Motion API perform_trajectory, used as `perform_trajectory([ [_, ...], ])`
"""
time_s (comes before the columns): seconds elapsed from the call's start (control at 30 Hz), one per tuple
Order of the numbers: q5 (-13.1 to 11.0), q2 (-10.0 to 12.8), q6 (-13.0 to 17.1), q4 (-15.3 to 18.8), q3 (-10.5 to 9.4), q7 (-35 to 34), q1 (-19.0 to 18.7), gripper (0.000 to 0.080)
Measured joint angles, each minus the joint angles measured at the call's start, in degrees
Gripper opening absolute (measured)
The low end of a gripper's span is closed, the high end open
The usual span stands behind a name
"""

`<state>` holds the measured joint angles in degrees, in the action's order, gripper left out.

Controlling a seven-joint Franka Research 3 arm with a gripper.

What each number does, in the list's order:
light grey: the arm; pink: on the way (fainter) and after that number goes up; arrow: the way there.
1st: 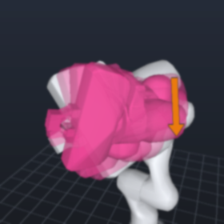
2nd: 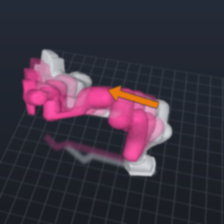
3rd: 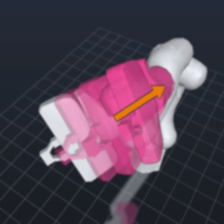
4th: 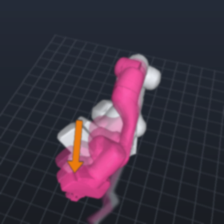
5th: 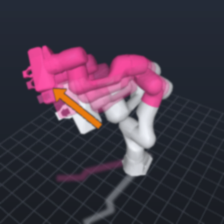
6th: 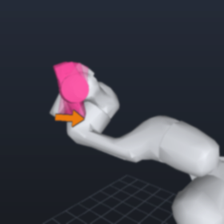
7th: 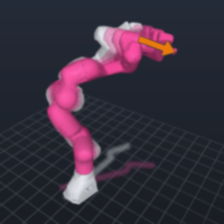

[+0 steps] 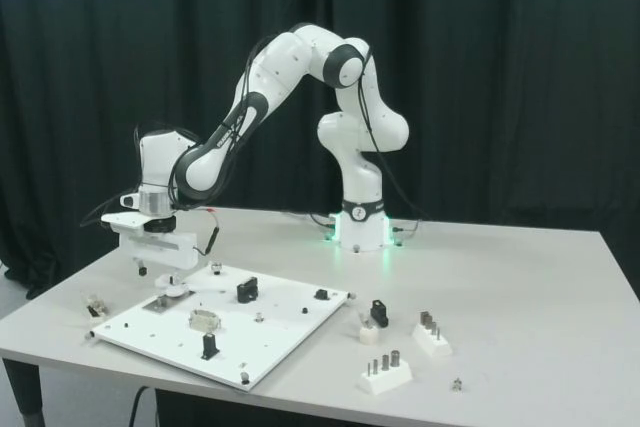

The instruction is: Insert medium gear.

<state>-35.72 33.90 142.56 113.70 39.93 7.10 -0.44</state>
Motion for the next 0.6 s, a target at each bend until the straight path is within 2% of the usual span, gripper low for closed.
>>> perform_trajectory([
  [0.6, 0.0, 0.0, 0.0, -0.5, -0.28, 0.0, -0.1, 0.0800],
])
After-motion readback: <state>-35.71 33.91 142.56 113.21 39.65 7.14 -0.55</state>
